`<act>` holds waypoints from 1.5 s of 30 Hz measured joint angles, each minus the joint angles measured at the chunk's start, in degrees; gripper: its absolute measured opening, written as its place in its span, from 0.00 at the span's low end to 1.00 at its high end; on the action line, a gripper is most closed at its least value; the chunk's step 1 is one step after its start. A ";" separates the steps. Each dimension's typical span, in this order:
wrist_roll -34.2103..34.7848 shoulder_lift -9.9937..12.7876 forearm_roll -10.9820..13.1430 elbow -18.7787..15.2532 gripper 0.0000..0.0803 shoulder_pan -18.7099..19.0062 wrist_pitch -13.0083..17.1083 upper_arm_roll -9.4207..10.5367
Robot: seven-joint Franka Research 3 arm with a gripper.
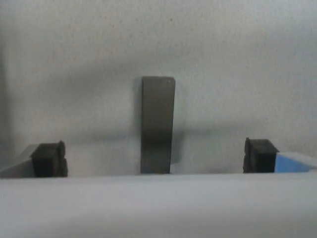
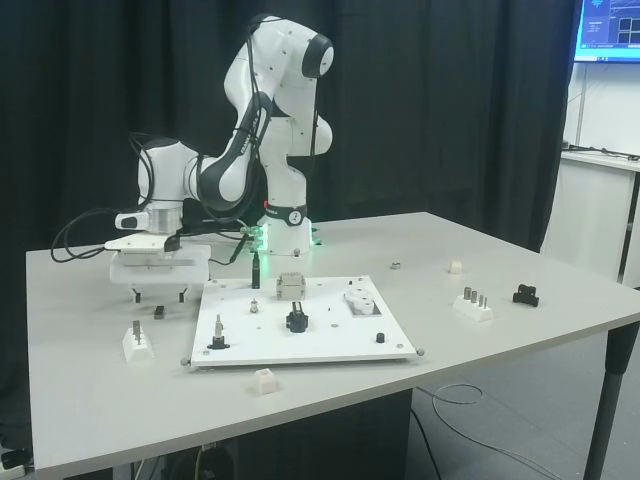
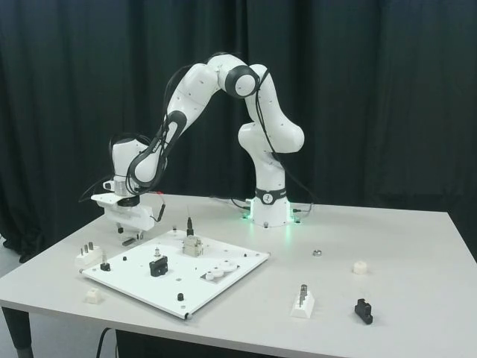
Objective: Pick square peg 2.
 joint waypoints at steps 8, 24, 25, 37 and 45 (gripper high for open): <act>-1.36 0.00 0.00 0.82 0.99 0.00 -1.02 0.00; -2.04 -0.30 0.00 2.21 1.00 0.01 -2.81 -0.02; -2.12 -0.34 0.00 2.31 1.00 0.01 -2.97 -0.02; -3.39 -1.00 0.00 3.40 1.00 0.10 -4.46 -0.02; -3.42 -1.85 0.00 3.87 1.00 0.17 -5.46 -0.03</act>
